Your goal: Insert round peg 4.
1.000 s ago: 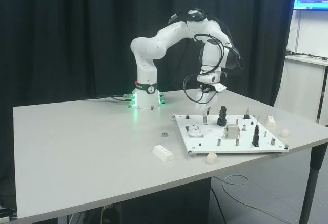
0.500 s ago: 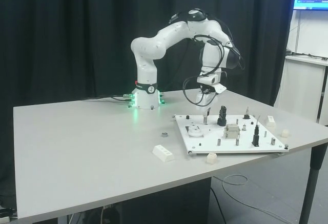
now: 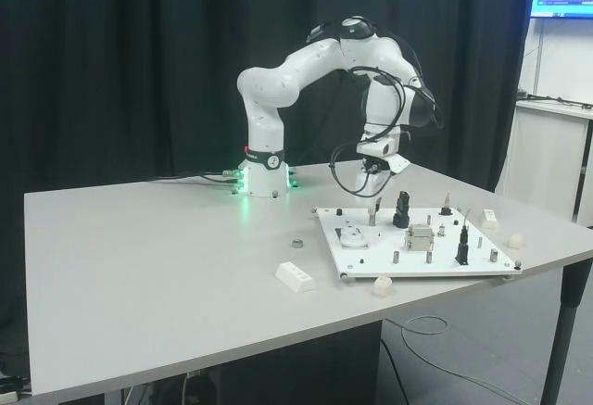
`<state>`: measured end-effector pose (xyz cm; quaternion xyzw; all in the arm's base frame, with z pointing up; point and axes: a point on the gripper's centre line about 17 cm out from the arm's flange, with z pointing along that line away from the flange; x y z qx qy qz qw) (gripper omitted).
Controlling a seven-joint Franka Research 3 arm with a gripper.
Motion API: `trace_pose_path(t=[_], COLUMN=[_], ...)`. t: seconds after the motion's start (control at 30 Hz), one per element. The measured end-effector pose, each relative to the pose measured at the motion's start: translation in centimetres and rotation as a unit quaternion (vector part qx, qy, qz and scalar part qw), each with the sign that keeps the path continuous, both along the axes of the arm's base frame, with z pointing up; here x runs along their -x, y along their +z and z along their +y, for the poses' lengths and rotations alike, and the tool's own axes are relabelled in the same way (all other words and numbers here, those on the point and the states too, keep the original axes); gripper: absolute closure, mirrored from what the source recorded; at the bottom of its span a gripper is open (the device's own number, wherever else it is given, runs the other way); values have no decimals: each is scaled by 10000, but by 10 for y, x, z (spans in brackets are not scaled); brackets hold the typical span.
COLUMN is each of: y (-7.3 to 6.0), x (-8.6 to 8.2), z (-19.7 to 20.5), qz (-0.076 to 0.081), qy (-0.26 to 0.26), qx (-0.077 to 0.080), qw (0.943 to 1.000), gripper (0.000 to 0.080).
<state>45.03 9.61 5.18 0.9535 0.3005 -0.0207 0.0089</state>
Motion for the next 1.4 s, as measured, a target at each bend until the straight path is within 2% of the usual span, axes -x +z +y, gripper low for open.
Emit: trace_pose_path(t=[0.6, 1.4], y=[0, 0], x=[1, 3], z=[6, 5], qz=[87, 109], qy=[9, -193], qx=[-94, -70], qw=[9999, 9997], gripper=[655, 655])
